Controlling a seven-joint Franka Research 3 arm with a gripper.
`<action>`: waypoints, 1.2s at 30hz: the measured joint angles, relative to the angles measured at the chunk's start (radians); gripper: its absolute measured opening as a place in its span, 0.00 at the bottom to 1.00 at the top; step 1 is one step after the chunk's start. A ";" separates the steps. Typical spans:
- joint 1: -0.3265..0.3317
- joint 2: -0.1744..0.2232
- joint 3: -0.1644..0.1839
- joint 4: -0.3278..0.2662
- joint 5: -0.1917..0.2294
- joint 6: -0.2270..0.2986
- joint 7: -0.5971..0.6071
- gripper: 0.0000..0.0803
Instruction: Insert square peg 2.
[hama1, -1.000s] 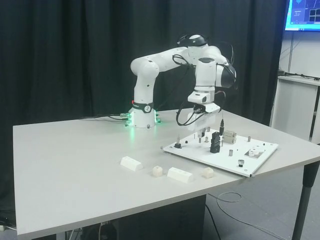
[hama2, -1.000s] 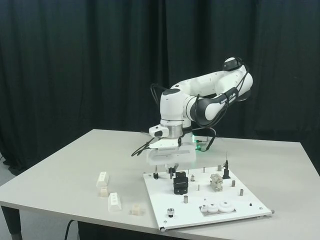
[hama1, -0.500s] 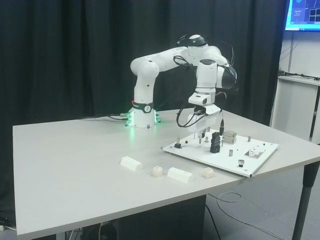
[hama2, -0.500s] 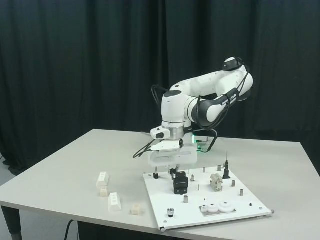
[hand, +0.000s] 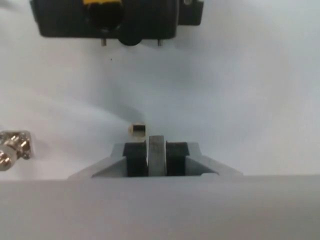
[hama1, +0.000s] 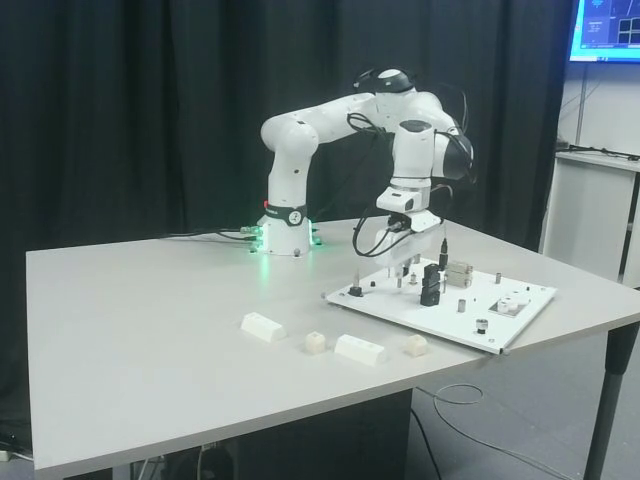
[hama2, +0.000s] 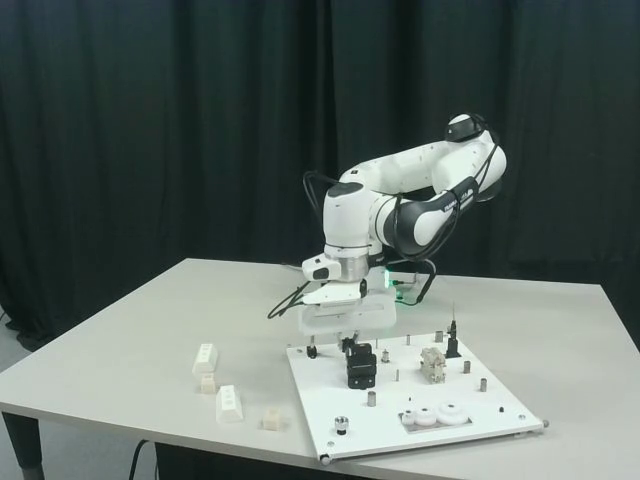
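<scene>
Here the white arm's pincer (hand: 156, 161) is clamped narrow on a slim grey square metal peg (hand: 156, 155), held upright between its black pads (hand: 134, 159) above the flat white assembly board (hama1: 520, 318). The carry looks finished and the alignment step is in hand. A small square socket (hand: 138, 130) sits just ahead of the peg tip, slightly to one side (it is probably the target, though I cannot be sure). The next move calls for a small sideways correction, then a straight descent. Beyond the socket stands a black blocky fixture (hand: 120, 20), and a metal threaded connector (hand: 14, 146) lies off to the side; both are apart from the path. White plastic blocks (hama1: 262, 326) lie on the grey desk (hama1: 130, 320), well away.
</scene>
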 joint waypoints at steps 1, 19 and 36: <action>0.000 0.000 0.001 0.000 -0.001 0.000 0.000 0.10; 0.000 -0.001 0.022 0.000 -0.006 0.000 -0.001 0.10; 0.016 -0.005 0.035 0.000 0.000 0.000 -0.001 0.10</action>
